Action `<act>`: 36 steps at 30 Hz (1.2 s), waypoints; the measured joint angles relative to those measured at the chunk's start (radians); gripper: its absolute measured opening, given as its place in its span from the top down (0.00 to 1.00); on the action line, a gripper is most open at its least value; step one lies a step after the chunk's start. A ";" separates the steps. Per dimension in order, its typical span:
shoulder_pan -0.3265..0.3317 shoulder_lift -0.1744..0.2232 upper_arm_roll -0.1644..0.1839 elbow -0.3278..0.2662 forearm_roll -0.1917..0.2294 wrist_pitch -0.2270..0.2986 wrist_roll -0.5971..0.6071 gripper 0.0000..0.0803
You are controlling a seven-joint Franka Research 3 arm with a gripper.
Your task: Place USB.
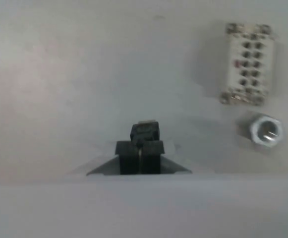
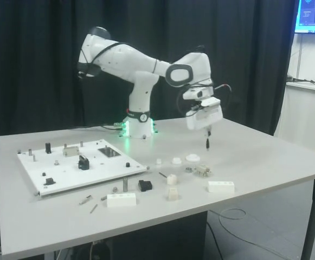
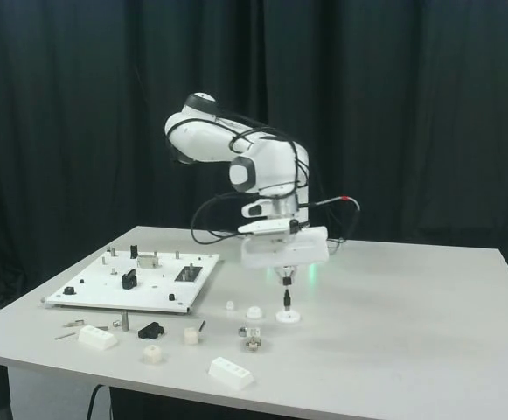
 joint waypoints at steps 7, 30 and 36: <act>0.090 0.018 -0.039 0.034 -0.029 -0.001 0.063 0.99; 0.174 0.022 -0.085 0.073 -0.067 -0.018 0.104 0.62; 0.180 0.022 -0.085 0.076 -0.067 -0.022 0.104 0.18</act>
